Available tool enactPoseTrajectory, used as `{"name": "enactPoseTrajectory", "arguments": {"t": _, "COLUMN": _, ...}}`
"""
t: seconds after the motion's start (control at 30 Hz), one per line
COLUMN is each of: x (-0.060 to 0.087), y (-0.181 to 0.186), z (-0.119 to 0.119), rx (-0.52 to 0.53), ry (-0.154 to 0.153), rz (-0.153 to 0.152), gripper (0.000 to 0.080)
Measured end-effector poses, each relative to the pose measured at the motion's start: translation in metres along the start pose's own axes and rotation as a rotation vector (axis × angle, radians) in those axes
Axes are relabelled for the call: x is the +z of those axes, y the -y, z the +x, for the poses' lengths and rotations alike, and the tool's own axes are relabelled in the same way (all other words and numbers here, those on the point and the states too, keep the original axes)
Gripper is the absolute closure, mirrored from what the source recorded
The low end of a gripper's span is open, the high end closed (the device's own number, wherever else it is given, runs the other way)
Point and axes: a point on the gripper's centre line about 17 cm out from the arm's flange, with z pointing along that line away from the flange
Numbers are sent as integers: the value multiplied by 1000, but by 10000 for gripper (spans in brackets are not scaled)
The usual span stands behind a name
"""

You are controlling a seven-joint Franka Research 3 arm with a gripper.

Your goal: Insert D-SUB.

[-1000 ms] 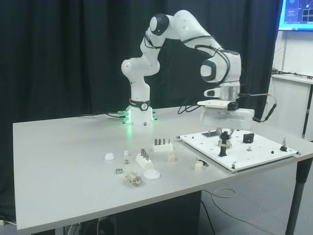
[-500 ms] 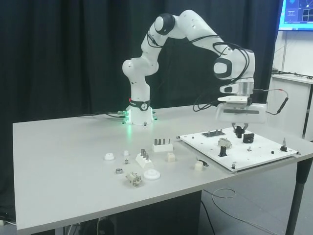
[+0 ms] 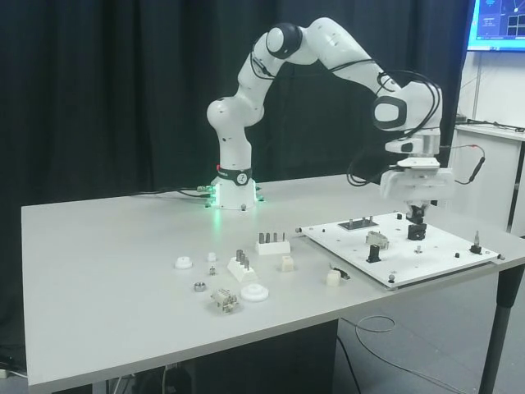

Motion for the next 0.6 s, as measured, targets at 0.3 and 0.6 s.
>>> {"name": "enactPoseTrajectory", "arguments": {"t": 0.3, "x": -2, "y": 31, "z": -25, "rx": -238, "ry": 10, "rz": 2, "gripper": 649}}
{"name": "enactPoseTrajectory", "arguments": {"t": 0.6, "x": -4, "y": 55, "z": -46, "rx": -419, "ry": 18, "rz": 5, "gripper": 649}}
